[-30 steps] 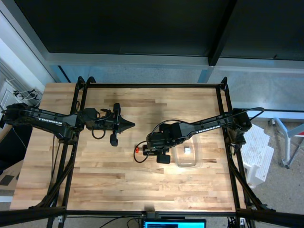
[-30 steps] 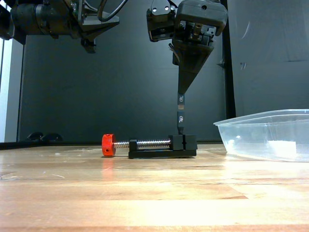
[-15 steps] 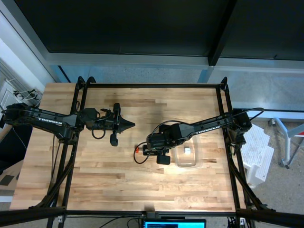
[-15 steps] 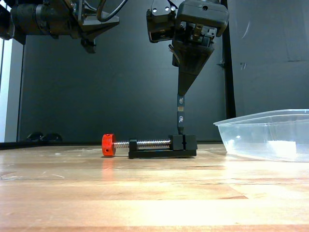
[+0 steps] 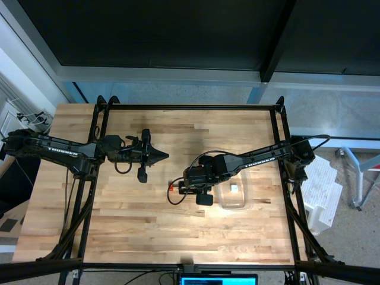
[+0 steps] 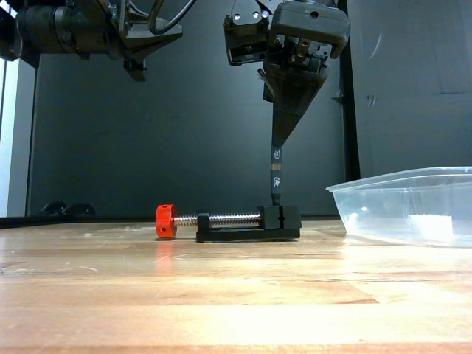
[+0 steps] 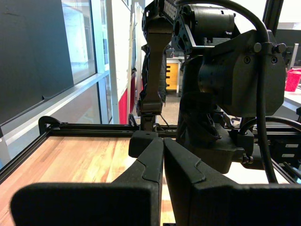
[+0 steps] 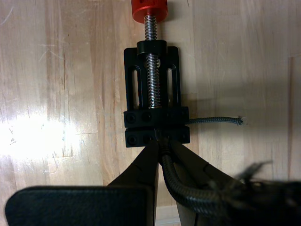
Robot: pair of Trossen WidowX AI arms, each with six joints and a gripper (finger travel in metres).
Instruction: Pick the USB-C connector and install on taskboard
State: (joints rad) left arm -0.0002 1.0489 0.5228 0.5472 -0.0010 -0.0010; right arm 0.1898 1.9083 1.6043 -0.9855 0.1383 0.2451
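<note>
Over mid-table, high view: R arm (image 5: 261, 155) reaches in from the right edge, wrist bent so the right gripper (image 5: 198, 180) points straight down. Only a red knob (image 5: 171, 187) peeks out from under it, w/ the clear tray (image 5: 235, 196) just beside. L arm (image 5: 59, 151) lies level, left gripper (image 5: 165, 156) aimed inward, well apart from the work.

Low view gives me what the top cam can't: the USB-C connector (image 6: 276, 177) hangs upright as a thin strip below the right fingertips, pinched at its top end. Its lower tip touches the top of the taskboard (image 6: 248, 223) at the end opposite the knob. The taskboard sits flat on the table (image 6: 221, 295).

Left wrist: left fingers (image 7: 150, 160) pressed together, nothing betw them.

Right wrist: fingers closed on the connector, braided cable (image 8: 188, 188) running back betw them. The tip meets the seam betw the two clamp blocks; can't tell if it's seated. A loose cord end (image 8: 217, 121) lies on the wood beside the taskboard.
</note>
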